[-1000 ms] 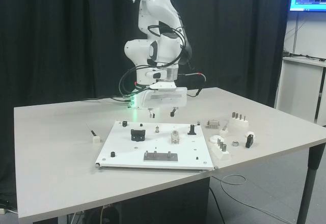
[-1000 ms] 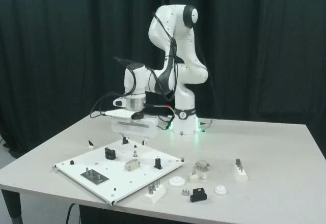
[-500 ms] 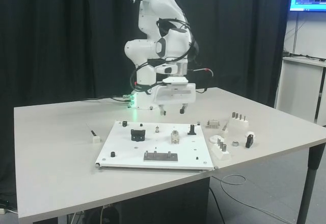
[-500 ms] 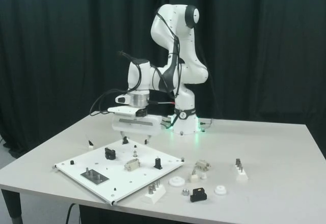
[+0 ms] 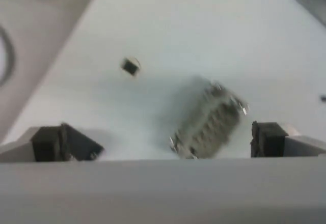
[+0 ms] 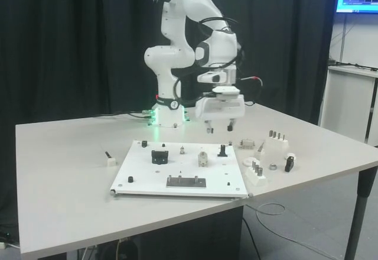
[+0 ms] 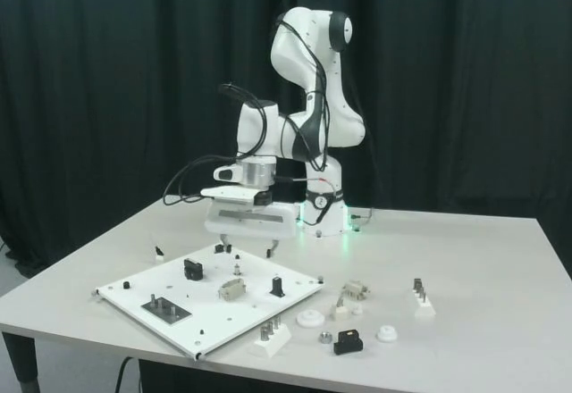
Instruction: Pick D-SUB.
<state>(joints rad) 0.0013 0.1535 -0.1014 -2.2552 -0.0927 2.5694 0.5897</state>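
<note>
The D-SUB (image 5: 209, 121), a small grey metal connector, lies on the white board (image 5: 244, 46) and shows between my two black fingers (image 5: 48, 142) in the wrist view. My gripper (image 5: 158, 141) is open and holds nothing. In the first room view the gripper (image 6: 219, 129) hangs above the far right part of the board (image 6: 147, 174), behind and higher than the D-SUB (image 6: 202, 159). The second room view shows the gripper (image 7: 248, 246) over the board's far side, with the D-SUB (image 7: 231, 289) nearer the camera.
The board also carries a black block (image 6: 159, 156), a black upright part (image 6: 222, 150) and a grey plate with pegs (image 6: 186, 181). Right of it stand white peg holders (image 6: 256, 173), another connector (image 6: 247, 143) and a black clip (image 6: 289, 162). A small white block (image 6: 110, 161) sits left.
The arm has swung the gripper rightward along the board's far side in the first room view, staying above it. The fingers stay open and nothing on the board has moved.
</note>
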